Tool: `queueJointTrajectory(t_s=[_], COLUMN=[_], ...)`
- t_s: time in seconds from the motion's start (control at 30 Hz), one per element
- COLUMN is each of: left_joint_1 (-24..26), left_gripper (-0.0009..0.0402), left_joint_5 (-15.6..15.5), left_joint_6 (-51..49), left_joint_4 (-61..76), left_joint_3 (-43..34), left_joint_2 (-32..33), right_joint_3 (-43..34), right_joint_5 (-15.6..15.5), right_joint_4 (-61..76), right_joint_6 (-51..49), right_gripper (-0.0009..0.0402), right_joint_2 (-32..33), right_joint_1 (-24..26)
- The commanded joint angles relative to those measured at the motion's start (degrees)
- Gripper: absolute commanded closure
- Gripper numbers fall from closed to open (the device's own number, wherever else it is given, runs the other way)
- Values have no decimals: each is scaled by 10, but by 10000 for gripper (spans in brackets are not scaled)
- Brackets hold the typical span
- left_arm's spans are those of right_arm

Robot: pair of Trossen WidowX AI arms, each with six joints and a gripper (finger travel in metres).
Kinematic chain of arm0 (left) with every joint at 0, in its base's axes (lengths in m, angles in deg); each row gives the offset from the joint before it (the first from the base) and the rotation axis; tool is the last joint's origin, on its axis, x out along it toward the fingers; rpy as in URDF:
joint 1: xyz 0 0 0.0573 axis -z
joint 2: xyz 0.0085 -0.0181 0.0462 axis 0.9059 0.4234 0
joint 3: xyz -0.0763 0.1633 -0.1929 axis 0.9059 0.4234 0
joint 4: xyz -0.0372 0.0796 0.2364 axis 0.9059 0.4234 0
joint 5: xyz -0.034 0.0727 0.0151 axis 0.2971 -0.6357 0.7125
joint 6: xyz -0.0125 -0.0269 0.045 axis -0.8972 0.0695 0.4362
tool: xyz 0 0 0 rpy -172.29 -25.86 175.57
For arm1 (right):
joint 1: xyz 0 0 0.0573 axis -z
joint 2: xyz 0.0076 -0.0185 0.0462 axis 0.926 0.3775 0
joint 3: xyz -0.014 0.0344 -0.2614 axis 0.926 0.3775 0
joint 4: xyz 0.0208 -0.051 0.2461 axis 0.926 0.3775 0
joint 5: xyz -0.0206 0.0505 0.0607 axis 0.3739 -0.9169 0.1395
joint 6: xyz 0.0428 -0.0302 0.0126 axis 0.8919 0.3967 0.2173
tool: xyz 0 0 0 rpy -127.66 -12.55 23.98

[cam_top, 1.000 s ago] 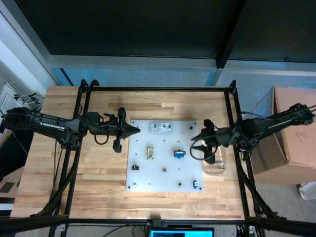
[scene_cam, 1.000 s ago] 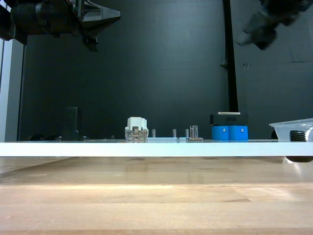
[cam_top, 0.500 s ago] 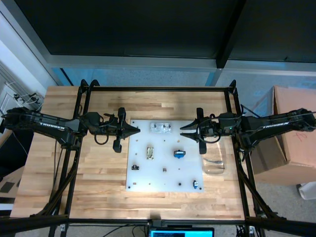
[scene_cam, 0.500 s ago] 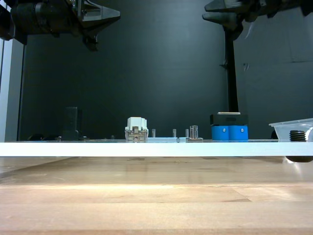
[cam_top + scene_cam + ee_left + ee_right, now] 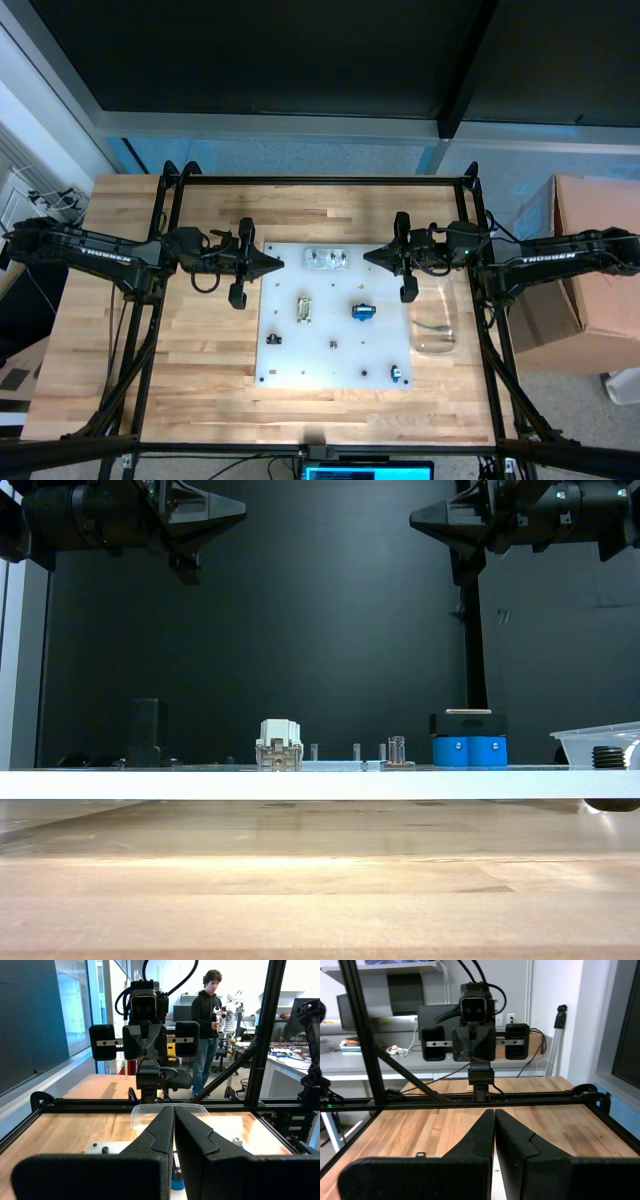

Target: Remove the RJ45 connector from the taskboard and place in the container

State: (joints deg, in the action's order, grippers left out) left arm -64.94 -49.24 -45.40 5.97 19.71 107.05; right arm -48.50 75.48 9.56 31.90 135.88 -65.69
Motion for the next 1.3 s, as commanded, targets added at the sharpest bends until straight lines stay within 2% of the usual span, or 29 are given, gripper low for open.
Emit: queueJointTrajectory(t_s=[0.03, 0.2, 0.4, 1.3], left_joint_1=[0, 0, 0, 0], left_gripper=[393, 393, 393, 393], left_joint_5=[0, 0, 0, 0], left_joint_6=[0, 0, 0, 0], left_joint_4=[0, 0, 0, 0], left_joint_3=[0, 0, 0, 0], left_joint_2=[0, 0, 0, 0], right_joint_3=[1, 1, 1, 1], right_joint_5=[-13, -12, 8, 7], right_joint_4=[0, 0, 1, 6], right_joint_6=[0, 2, 6, 10], right_gripper=[392, 392, 394, 393], right_joint_2=[0, 1, 1, 1], right_joint_1=[2, 1, 1, 0])
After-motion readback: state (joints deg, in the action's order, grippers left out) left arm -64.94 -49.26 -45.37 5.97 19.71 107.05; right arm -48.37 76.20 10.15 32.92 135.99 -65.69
